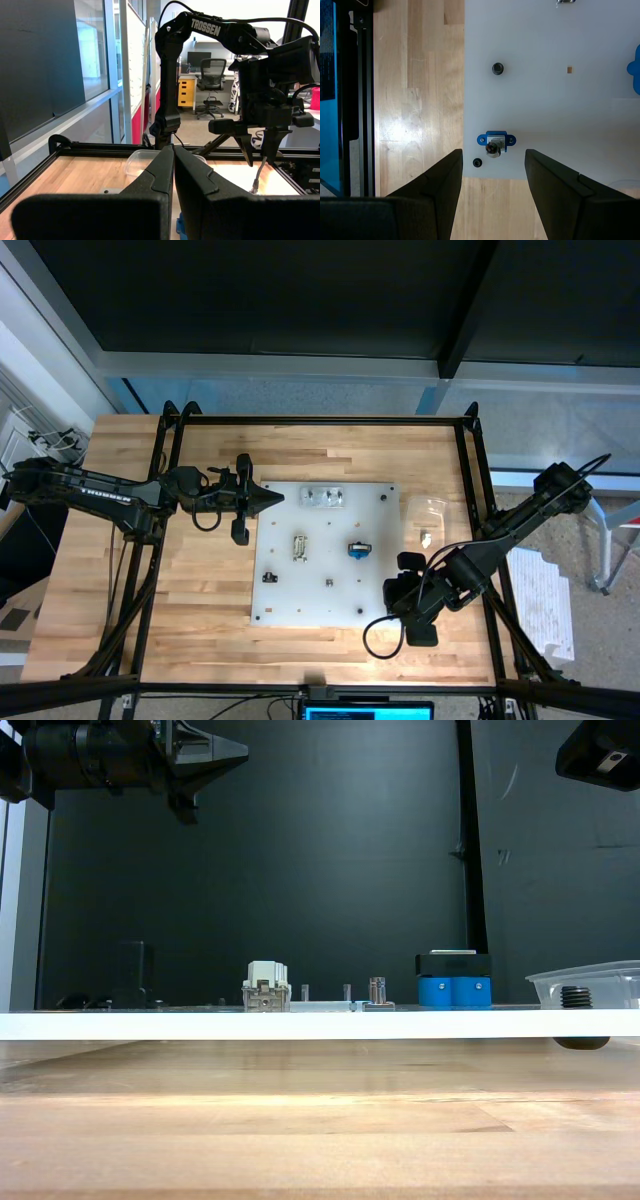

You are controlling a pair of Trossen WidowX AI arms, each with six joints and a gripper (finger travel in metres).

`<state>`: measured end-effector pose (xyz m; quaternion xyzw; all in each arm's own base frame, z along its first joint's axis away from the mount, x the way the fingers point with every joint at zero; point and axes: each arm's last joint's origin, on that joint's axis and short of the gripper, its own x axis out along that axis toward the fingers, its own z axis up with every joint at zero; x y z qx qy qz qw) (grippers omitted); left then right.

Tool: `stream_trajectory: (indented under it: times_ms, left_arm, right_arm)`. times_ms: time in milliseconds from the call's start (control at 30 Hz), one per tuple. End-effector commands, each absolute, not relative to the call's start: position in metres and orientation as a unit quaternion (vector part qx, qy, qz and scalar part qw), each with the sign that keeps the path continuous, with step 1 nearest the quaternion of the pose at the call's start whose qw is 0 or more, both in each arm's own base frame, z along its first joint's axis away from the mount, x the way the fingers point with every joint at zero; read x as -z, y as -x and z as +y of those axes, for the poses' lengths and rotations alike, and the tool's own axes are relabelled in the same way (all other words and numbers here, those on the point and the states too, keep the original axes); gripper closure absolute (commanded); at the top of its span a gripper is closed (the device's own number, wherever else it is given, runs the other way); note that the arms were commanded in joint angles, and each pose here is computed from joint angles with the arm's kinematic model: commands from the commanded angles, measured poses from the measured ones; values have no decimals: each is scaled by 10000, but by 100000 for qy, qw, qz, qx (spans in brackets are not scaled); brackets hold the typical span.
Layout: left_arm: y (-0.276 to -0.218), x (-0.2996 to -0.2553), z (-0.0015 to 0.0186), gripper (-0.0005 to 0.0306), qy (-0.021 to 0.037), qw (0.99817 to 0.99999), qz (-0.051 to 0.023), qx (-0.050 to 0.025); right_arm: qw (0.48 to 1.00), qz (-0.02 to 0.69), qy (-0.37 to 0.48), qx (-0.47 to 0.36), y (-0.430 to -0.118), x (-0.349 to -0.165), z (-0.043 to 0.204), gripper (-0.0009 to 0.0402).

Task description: Pick the RJ45 connector and install on taskboard

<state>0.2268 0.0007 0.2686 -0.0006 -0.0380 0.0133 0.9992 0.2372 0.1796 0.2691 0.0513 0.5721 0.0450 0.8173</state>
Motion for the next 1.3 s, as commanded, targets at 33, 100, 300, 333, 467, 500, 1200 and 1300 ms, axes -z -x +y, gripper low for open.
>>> stream_trajectory:
  times_ms: [33, 100, 300, 333, 467, 500, 1200, 1300]
  left_arm:
    - [-2268, -2686, 7, 300, 61, 99918, -3823, -1334]
    - [-2268, -2686, 8, 300, 61, 99918, -3823, -1353]
    - [-2269, -2685, 7, 300, 42, 99919, -3804, -1335]
    - [-2269, -2685, 8, 300, 60, 99918, -3804, -1353]
    - [-2269, -2685, 8, 300, 60, 99918, -3804, -1353]
    - [-2269, -2685, 7, 300, 61, 99919, -3804, -1334]
    - [-2269, -2685, 8, 300, 60, 99918, -3804, -1353]
    - [-2268, -2686, 8, 300, 61, 99918, -3823, -1353]
  right_arm:
    - [82073, 56669, -5483, -4761, -2371, -2715, 1790, 221]
    - [82310, 56290, -5677, -4927, -2369, -2731, 1786, 221]
    - [84629, 52897, -5845, -2370, -2412, -2813, 1685, 221]
    - [85137, 52085, -5947, -1873, -2426, -2834, 1656, 221]
    - [86770, 49283, -6099, -2212, -2496, -2916, 1542, 221]
    - [87250, 48446, -5997, -2125, -2514, -2940, 1507, 221]
    - [94635, 32268, 524, 1646, -2765, -3232, 679, 231]
    - [95713, 28840, 1234, 2391, -2798, -3240, 577, 240]
